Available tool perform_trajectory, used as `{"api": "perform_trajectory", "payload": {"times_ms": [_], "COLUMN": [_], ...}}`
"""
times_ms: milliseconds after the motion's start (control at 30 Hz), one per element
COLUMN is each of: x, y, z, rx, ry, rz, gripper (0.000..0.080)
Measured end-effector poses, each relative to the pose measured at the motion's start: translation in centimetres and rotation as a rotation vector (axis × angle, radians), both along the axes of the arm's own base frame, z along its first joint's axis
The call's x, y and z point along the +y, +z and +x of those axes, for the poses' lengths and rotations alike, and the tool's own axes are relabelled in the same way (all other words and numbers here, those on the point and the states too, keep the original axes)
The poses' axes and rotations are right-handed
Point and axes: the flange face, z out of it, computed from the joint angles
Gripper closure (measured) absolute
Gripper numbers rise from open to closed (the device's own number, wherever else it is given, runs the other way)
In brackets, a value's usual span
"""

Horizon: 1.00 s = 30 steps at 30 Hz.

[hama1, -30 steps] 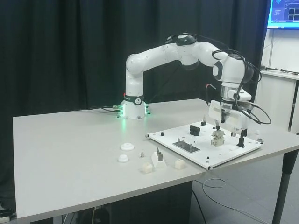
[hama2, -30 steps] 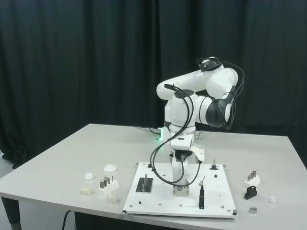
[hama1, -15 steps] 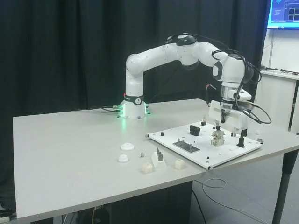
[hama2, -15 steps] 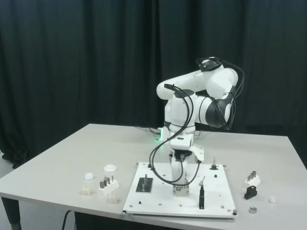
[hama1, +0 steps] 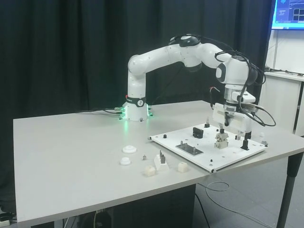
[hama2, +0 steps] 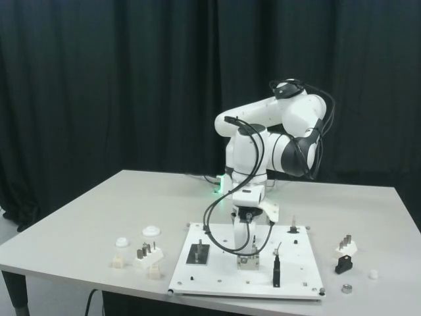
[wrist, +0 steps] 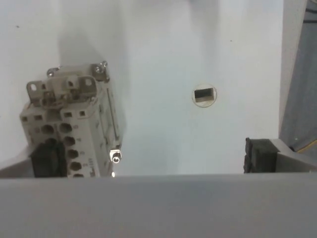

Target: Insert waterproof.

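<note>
The waterproof connector, a pale block with rows of round sockets and metal latch ears, stands on the white board. In the room views this connector is near the board's middle. My gripper hangs just above it and is open. One black fingertip shows over the connector's edge, the other fingertip far off to the side. Nothing is between them. A small round hole lies in the board beside the connector.
On the board stand a black block, a grey plate with a post and a black upright part. Loose white and grey parts and discs lie off the board; more small parts lie on its other side.
The gripper has risen slightly above the connector. The connector has stayed in place on the board.
</note>
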Motion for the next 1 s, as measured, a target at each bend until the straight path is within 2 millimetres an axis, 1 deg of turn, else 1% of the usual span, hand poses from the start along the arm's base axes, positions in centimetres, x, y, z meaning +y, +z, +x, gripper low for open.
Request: {"api": "perform_trajectory", "payload": {"times_ms": [1000], "x": [-0.43], "y": [-0.55], "z": [0.19], "rx": [-0.007], "ry": [-0.011], "rz": [0.001], "gripper": [0.0003]}}
